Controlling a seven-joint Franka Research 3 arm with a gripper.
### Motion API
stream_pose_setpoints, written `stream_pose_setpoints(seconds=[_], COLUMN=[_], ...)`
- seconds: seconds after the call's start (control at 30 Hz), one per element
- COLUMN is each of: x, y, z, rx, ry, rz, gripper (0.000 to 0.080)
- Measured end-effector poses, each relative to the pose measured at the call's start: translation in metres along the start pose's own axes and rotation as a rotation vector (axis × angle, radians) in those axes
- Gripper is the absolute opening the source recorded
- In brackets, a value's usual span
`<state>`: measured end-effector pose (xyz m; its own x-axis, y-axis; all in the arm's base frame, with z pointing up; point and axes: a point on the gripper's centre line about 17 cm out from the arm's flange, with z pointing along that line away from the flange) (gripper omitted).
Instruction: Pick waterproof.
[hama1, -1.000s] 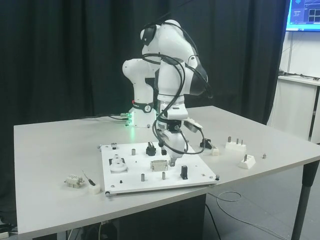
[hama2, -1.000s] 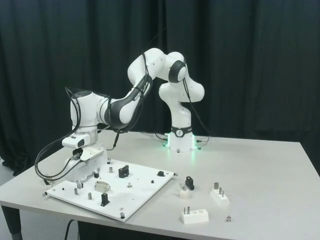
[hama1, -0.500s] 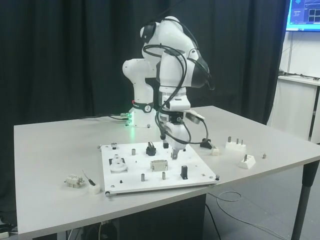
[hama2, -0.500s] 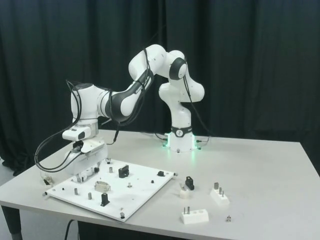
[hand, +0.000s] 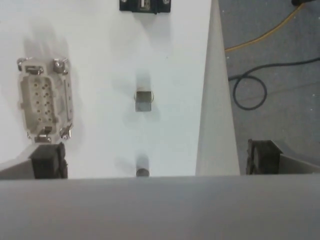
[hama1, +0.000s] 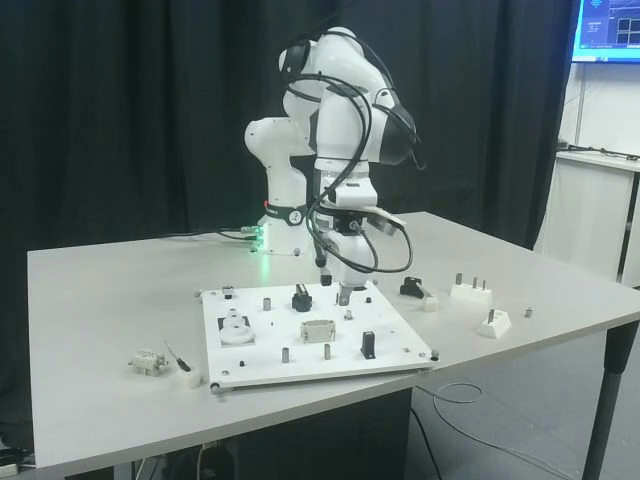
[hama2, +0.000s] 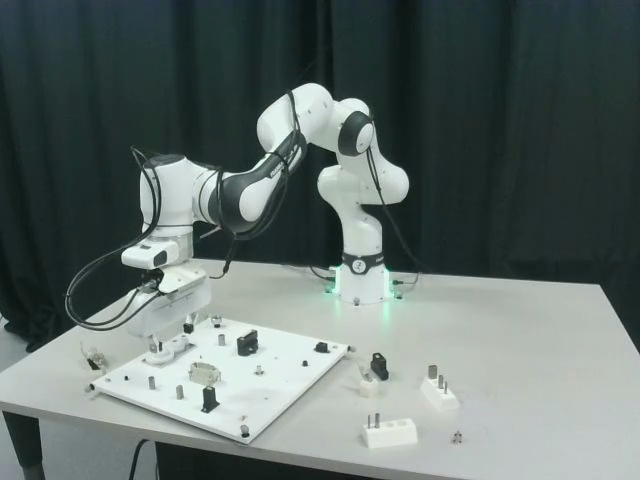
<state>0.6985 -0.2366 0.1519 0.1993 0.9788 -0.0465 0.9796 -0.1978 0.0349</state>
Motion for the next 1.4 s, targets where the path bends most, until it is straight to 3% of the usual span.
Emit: stream_pose_setpoints(seconds=[0.53,0.87,1.07,1.4], x=[-0.025,-0.061,-0.083,-0.119], y=[0.002,-0.003,-0.011,-0.016], z=[-0.013,-0.019,-0.019,-0.028], rx=[-0.006,-0.003,0.017,0.018], ry=[-0.041,-0.100,-0.132,-0.154], rz=[0.025,0.117,0.134,0.194], gripper=[0.0800,0.0800,0.0800,0.0800])
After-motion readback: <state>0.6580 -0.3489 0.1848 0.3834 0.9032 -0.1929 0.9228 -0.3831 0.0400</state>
